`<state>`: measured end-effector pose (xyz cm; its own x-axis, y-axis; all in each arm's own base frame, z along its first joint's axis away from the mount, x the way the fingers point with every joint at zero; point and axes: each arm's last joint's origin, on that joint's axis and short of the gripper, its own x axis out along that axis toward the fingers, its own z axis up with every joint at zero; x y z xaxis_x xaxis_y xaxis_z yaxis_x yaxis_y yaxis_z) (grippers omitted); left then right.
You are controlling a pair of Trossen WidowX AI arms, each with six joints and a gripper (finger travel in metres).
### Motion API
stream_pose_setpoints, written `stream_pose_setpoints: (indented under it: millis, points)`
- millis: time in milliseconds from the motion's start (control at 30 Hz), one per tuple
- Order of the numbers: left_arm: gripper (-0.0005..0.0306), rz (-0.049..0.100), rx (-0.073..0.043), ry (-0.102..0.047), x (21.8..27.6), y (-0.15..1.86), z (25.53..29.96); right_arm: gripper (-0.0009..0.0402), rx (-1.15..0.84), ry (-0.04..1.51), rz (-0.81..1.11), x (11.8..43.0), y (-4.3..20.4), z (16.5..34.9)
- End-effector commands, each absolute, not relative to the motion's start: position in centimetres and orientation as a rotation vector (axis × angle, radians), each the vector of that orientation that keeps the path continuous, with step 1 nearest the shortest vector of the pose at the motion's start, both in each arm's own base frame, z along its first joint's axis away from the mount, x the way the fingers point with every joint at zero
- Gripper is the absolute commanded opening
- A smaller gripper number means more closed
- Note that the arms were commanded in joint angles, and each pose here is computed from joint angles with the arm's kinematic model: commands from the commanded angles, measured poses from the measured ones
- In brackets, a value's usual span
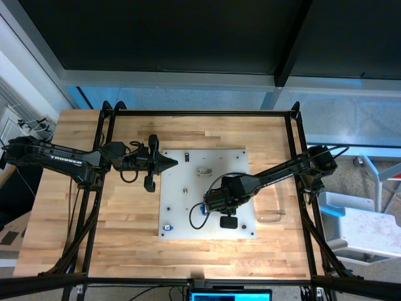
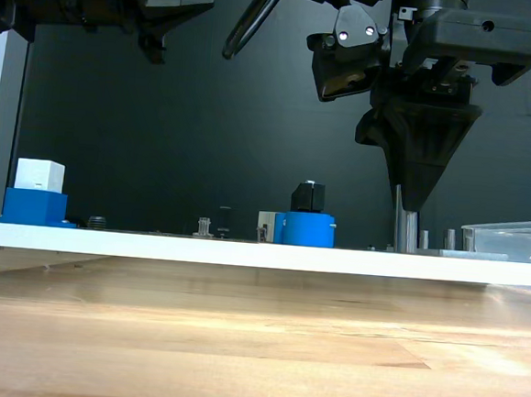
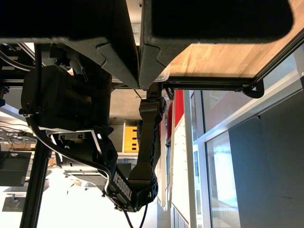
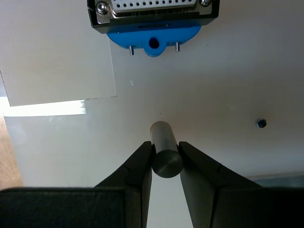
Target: Pick the 16mm cylinder and place it in the taskboard
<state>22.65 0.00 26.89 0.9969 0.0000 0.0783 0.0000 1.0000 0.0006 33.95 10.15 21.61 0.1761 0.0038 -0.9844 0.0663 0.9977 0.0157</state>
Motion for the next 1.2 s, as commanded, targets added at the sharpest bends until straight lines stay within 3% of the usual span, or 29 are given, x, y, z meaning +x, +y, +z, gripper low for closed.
stream_pose_setpoints:
  millis: [33,1200]
  points:
    - [0.0,0.0,0.001,-0.078,22.65,0.0,26.9,0.0043,0.069,1.4,-0.034,33.94,10.2,21.44]
    - [0.0,0.0,0.001,-0.078,22.65,0.0,26.9,0.0043,0.052,1.392,-0.057,33.83,10.02,20.74]
